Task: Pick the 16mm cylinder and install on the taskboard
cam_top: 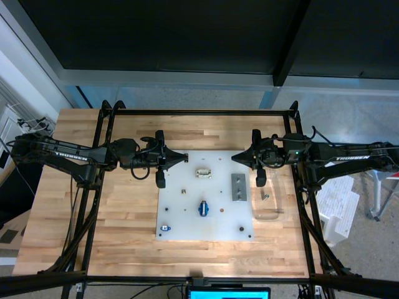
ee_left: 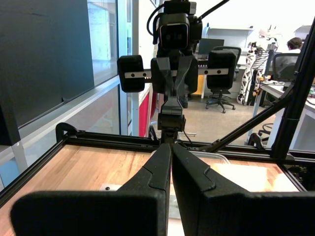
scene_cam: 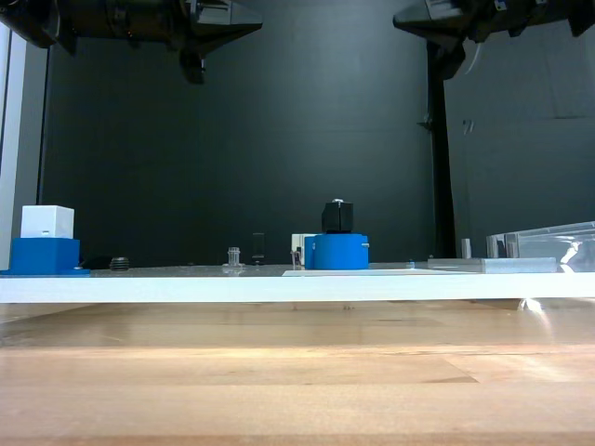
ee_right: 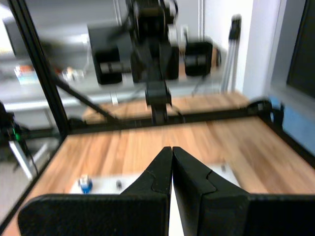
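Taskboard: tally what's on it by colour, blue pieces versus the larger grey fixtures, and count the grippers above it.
Blue pieces: 2 (blue fitting, small blue block)
Grey fixtures: 2 (metal block, multi-pin socket)
Grippers: 2 (left gripper above the taskboard far-left corner, right gripper above its far-right corner, both shut)
Total: 6

The left gripper has its two black fingers pressed together, with only a thin line between them. They point across the wooden table at the right arm, which faces back. The right gripper hangs above the far black bar. A bit of the white board peeks out next to one finger. Far behind are a black chair and a person at a desk
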Robot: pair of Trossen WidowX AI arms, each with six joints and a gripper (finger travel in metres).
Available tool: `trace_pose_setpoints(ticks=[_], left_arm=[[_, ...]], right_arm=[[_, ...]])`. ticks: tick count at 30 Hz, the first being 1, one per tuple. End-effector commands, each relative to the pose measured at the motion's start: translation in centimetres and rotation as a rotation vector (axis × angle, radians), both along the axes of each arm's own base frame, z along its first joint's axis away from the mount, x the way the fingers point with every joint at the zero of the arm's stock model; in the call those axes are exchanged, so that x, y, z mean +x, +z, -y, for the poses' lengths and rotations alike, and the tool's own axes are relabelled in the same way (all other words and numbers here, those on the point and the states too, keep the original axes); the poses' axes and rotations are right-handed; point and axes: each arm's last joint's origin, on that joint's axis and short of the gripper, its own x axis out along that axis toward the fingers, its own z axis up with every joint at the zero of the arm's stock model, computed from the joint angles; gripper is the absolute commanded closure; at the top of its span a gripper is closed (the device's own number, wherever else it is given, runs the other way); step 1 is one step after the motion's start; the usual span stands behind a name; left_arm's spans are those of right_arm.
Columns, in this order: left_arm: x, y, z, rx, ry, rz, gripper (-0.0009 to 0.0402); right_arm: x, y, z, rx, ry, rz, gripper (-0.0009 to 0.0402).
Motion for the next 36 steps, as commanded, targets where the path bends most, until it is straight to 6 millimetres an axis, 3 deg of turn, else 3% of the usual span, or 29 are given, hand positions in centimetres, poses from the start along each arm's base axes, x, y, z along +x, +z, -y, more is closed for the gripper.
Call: trace_pose_setpoints(ticks=[1, 24, 36], left_arm=[[0.0, 0.0, 0.0, 0.0, 0.0, 0.0, 0.0392], [0.0, 0.0, 0.0, 0.0, 0.0, 0.001, 0.0392], [0.0, 0.0, 0.0, 0.0, 0.0, 0.0, 0.0392]], right_arm=[[-0.2, 0.2, -0.2, 0.019, 0.005, -0.093, 0.0393], [-1.6, 1.9, -2.1, 0.066, -0.003, -0.7, 0.0393], [-2.2, 0.9, -2.6, 0.064, -0.012, -0.918, 0.0393]])
